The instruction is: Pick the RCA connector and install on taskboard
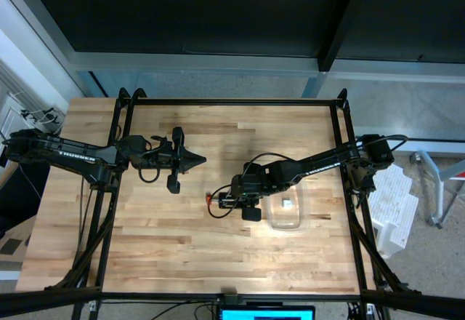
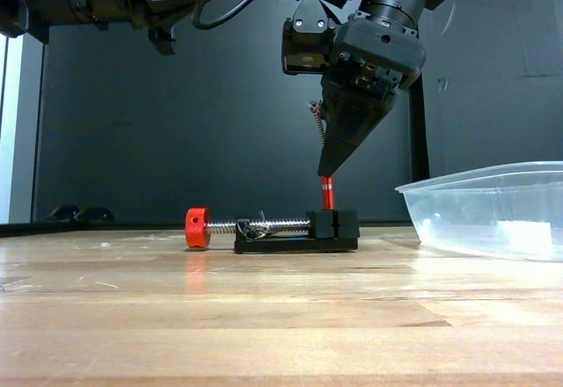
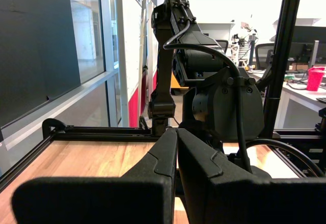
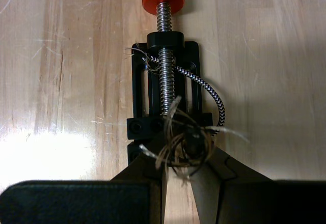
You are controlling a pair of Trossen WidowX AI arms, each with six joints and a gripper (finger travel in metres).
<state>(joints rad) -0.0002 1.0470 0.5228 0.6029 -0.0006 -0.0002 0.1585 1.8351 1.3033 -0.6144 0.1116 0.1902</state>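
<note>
Right tool [image 2: 326,171] points straight down over the black block [image 2: 297,232] in the middle of the bench [image 2: 264,334]. Its tips are clamped on the plug [image 2: 327,193], which stands upright with its lower end at the block's right end. A red knob [image 2: 197,227] sticks out to the left on a screw. A clear tray [image 2: 457,215] sits just right of the block. Left tool [image 1: 197,160] hangs over the bench's left half, well apart from the block, with its fingers pressed together.
</note>
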